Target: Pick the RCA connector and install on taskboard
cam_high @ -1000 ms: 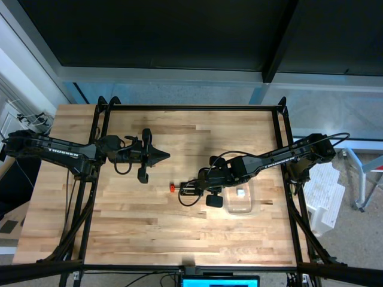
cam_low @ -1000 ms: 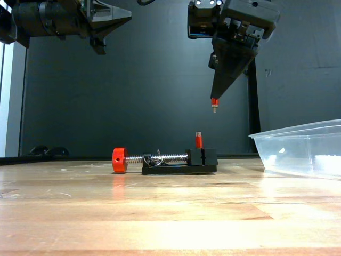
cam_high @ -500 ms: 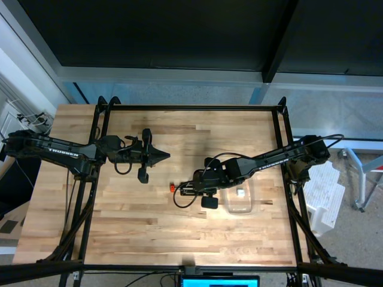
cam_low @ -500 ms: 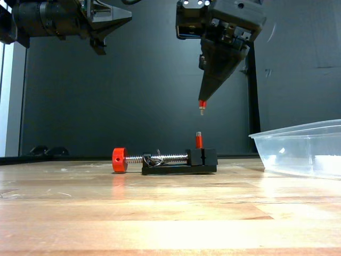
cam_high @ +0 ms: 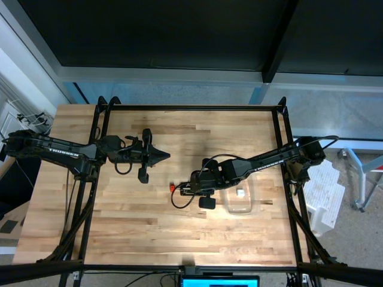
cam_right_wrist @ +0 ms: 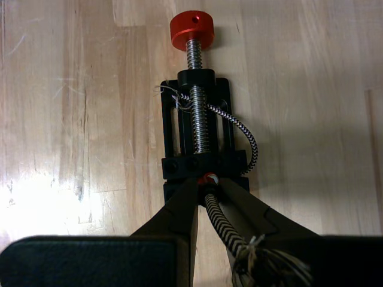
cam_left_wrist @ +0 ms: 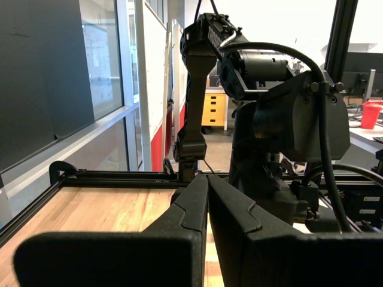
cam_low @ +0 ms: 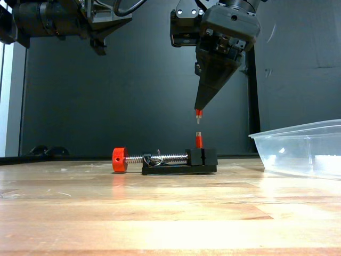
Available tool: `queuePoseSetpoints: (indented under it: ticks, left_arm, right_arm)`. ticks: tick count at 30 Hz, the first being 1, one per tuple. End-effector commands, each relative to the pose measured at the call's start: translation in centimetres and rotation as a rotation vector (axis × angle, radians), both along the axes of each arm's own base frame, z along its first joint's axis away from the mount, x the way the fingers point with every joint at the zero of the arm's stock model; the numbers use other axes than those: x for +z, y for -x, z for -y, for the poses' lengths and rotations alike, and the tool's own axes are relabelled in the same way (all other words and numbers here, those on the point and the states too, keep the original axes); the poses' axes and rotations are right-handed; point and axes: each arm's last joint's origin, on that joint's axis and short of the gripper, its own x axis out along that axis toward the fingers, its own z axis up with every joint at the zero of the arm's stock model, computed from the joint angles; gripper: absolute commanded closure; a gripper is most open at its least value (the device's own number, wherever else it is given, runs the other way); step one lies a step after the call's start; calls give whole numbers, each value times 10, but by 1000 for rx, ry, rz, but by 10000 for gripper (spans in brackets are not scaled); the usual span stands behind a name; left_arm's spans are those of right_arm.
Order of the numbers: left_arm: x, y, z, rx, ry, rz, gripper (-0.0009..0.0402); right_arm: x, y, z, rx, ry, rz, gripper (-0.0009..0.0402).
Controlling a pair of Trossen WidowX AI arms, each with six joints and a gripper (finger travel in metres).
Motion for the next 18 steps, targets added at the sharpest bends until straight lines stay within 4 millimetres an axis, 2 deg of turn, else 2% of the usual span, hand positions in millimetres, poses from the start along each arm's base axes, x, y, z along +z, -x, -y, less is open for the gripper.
queuePoseSetpoints:
  ticks: [1, 18]
  left_arm:
    - [0, 0, 0, 0, 0, -1, 393]
    - [0, 0, 0, 0, 0, -2, 393]
  right_arm:
    - [-1, -1, 1, -3, 19, 2, 393]
    - [-3, 0, 3, -2, 15, -5, 393]
